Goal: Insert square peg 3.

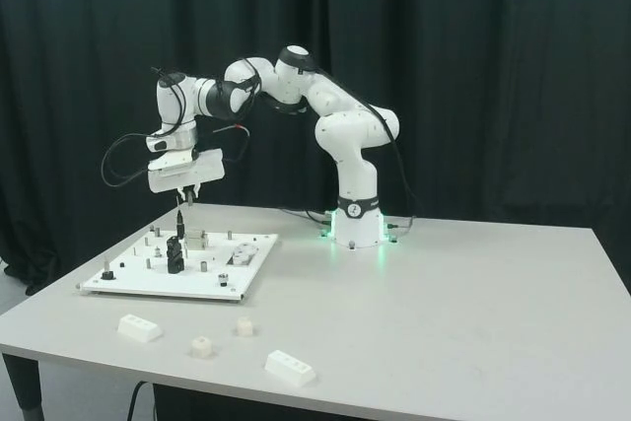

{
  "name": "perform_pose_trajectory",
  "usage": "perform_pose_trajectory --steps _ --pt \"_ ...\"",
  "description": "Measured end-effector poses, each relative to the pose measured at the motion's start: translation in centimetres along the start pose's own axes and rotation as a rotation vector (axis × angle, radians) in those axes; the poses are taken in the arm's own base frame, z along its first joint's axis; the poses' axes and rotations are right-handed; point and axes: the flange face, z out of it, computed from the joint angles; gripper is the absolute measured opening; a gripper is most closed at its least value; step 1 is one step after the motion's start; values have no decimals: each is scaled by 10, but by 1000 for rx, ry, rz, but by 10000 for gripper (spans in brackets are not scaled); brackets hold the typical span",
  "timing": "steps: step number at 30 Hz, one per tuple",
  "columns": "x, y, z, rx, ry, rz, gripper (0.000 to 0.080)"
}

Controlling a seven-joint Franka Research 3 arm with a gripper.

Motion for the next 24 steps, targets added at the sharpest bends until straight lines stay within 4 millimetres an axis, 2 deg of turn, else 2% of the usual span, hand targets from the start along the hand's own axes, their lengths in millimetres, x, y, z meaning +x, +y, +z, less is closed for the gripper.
perform_pose_trajectory --steps 10,24 --pt "-27 15 13 22 -13 -158 114" --pt "-51 18 30 57 12 -365 114"
